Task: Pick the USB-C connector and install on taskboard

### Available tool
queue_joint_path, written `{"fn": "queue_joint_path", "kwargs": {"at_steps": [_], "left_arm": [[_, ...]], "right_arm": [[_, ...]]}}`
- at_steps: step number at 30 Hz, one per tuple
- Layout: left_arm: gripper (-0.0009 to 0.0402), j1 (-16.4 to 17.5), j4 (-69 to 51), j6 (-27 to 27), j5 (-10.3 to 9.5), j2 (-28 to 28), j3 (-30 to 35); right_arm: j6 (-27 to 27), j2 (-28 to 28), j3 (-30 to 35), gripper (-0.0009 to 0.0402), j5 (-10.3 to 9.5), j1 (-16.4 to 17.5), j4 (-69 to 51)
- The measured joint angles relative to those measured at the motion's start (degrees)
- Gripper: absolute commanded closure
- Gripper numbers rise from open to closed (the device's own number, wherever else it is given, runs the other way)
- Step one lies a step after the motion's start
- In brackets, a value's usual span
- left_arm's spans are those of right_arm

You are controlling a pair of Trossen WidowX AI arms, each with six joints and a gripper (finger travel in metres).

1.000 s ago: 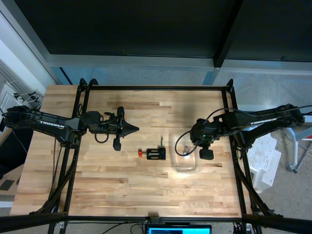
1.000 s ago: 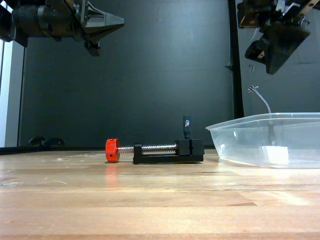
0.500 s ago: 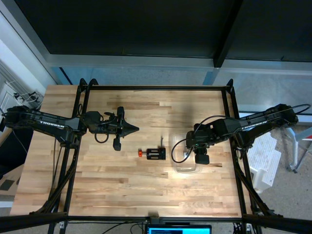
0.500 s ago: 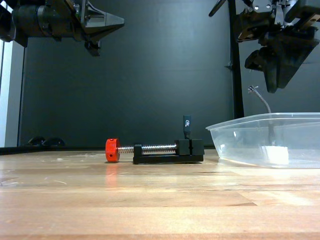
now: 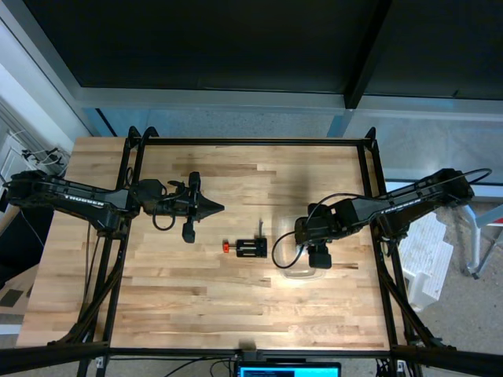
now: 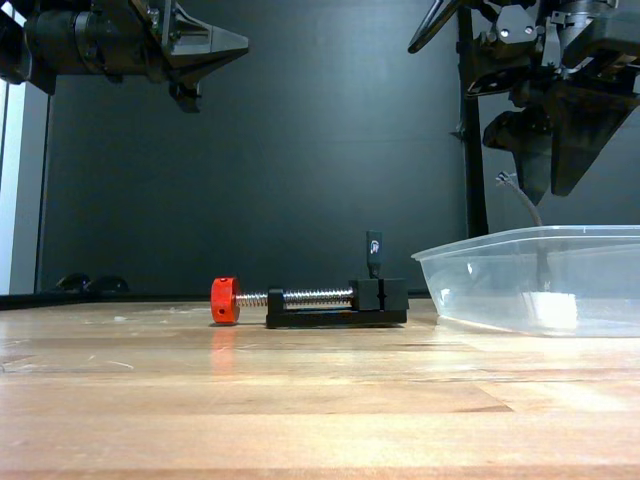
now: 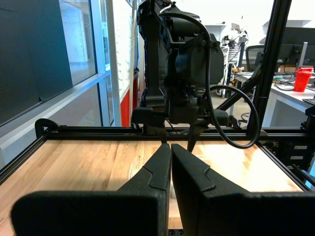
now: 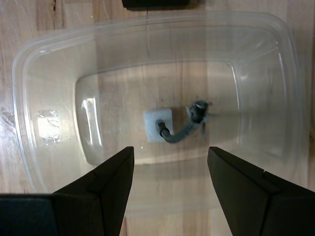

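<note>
The right pincer (image 8: 170, 150) is held open above one clear tray (image 8: 290, 98), in which one USB-C connector (image 8: 178, 134) stands on one white cube (image 8: 151, 120). One taskboard (image 5: 251, 249) is seen on the bench (image 5: 196, 298) just beside the tray. The left pincer (image 7: 171, 147) is closed and raised, well apart.

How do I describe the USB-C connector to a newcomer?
On the table, right of the taskboard, a clear plastic tray lies under the open right end effector; the shut left end effector hangs far left. Inside, the USB-C connector is the thin dark curved wire, not the white cube it touches.
</note>
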Motion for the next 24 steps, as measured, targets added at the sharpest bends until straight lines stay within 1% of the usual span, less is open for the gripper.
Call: {"fn": "queue_joint_path", "kwargs": {"at_steps": [9, 14, 20, 24], "left_arm": [[0.0393, 0.0, 0.0, -0.02, 0.0, 0.02, 0.02], [0.0393, 0.0, 0.0, 0.0, 0.0, 0.02, 0.0], [0.0393, 0.0, 0.0, -0.02, -0.02, 0.02, 0.02], [0.0393, 0.0, 0.0, 0.0, -0.02, 0.02, 0.02]], "right_arm": [[0.02, 2.03, -2.51, 0.0189, 0.0, 0.59, 3.21], [0.0, 2.1, -3.8, 0.019, 0.07, 0.74, 5.33], [-0.07, 3.56, -4.33, 0.019, 0.5, 0.79, 6.54], [-0.37, 4.02, -5.25, 0.019, 1.42, 0.79, 8.83]]}}
